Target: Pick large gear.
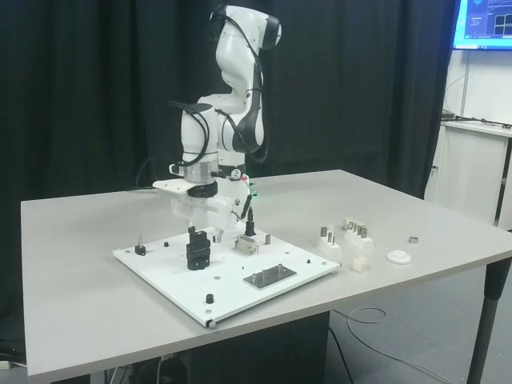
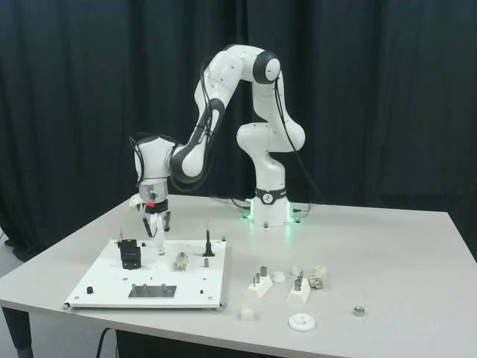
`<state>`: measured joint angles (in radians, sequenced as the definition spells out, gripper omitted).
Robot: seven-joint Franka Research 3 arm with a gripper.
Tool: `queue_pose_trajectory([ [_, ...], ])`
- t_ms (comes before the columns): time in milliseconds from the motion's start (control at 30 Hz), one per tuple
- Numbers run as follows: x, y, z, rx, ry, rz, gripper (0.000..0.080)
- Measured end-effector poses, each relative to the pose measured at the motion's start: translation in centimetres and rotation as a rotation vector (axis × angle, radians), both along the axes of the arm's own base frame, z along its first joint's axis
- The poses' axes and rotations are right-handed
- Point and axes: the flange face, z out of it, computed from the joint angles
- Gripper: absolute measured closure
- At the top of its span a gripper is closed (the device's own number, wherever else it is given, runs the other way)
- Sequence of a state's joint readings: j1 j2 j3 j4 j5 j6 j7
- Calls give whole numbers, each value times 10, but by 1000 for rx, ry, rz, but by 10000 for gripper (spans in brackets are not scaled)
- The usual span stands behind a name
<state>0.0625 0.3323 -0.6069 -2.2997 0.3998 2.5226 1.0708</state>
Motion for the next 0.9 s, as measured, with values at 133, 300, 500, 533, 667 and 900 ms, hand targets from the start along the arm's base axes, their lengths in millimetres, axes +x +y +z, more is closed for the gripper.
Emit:
queue_pose_trajectory([
  [133,-2,-3,14,11,-2,11,8],
  [300,-5,-7,31,23,-2,24,3],
  [500,-9,-10,48,29,1,43,3],
  [533,-9,-10,50,29,1,47,3],
  [667,-9,-10,56,28,3,64,3],
  [900,-9,-10,62,22,0,80,3],
])
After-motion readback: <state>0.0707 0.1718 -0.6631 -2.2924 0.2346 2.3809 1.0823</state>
